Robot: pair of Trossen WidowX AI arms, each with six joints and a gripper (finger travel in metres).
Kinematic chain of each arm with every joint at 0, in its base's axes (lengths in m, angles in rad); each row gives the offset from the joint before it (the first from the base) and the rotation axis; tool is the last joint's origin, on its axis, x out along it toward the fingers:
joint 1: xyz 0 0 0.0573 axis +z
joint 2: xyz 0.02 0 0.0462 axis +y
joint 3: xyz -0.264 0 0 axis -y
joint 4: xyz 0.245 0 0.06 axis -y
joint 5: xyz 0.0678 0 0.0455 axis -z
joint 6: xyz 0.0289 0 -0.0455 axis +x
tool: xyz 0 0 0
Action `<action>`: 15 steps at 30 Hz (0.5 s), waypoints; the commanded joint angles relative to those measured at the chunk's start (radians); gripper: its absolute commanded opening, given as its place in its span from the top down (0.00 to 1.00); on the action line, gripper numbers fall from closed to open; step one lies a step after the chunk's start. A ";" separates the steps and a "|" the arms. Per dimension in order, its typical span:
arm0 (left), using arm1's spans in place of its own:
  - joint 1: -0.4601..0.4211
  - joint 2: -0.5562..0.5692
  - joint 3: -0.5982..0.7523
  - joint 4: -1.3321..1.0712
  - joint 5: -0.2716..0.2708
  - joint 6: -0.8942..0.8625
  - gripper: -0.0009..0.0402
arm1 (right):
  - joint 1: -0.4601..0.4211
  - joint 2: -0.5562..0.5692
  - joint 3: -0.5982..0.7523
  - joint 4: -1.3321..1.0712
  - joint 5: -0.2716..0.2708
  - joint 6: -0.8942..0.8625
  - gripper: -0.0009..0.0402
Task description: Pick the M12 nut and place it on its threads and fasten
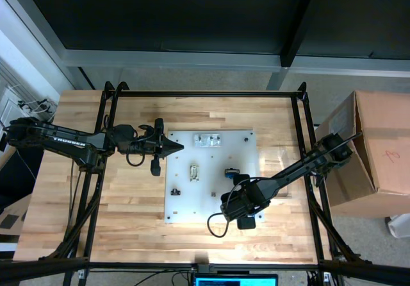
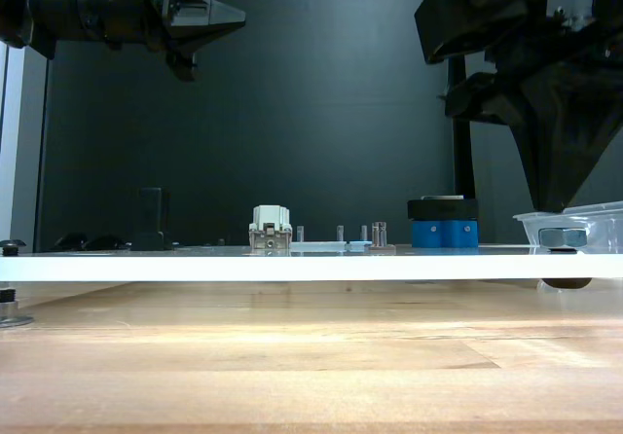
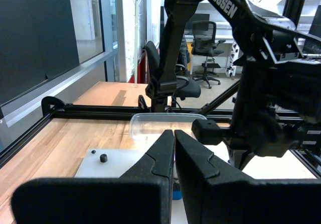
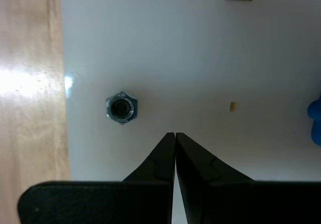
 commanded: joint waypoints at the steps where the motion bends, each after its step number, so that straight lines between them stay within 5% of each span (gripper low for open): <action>1: 0.000 0.000 0.000 0.000 0.000 0.000 0.98 | 0.001 0.010 -0.001 0.003 -0.039 0.003 0.98; 5: 0.000 0.000 0.000 0.000 0.000 0.000 0.98 | 0.001 0.015 -0.014 0.045 -0.303 -0.018 0.98; 7: 0.000 0.000 0.000 0.000 0.000 0.000 0.98 | 0.001 0.015 -0.032 0.089 -0.369 -0.023 0.98; 11: 0.000 0.000 0.000 0.000 0.000 0.000 0.98 | 0.002 0.015 -0.042 0.085 -0.306 -0.011 0.98; 15: 0.000 0.000 0.000 0.000 0.000 0.000 0.98 | 0.005 0.010 -0.010 0.003 -0.107 0.010 0.98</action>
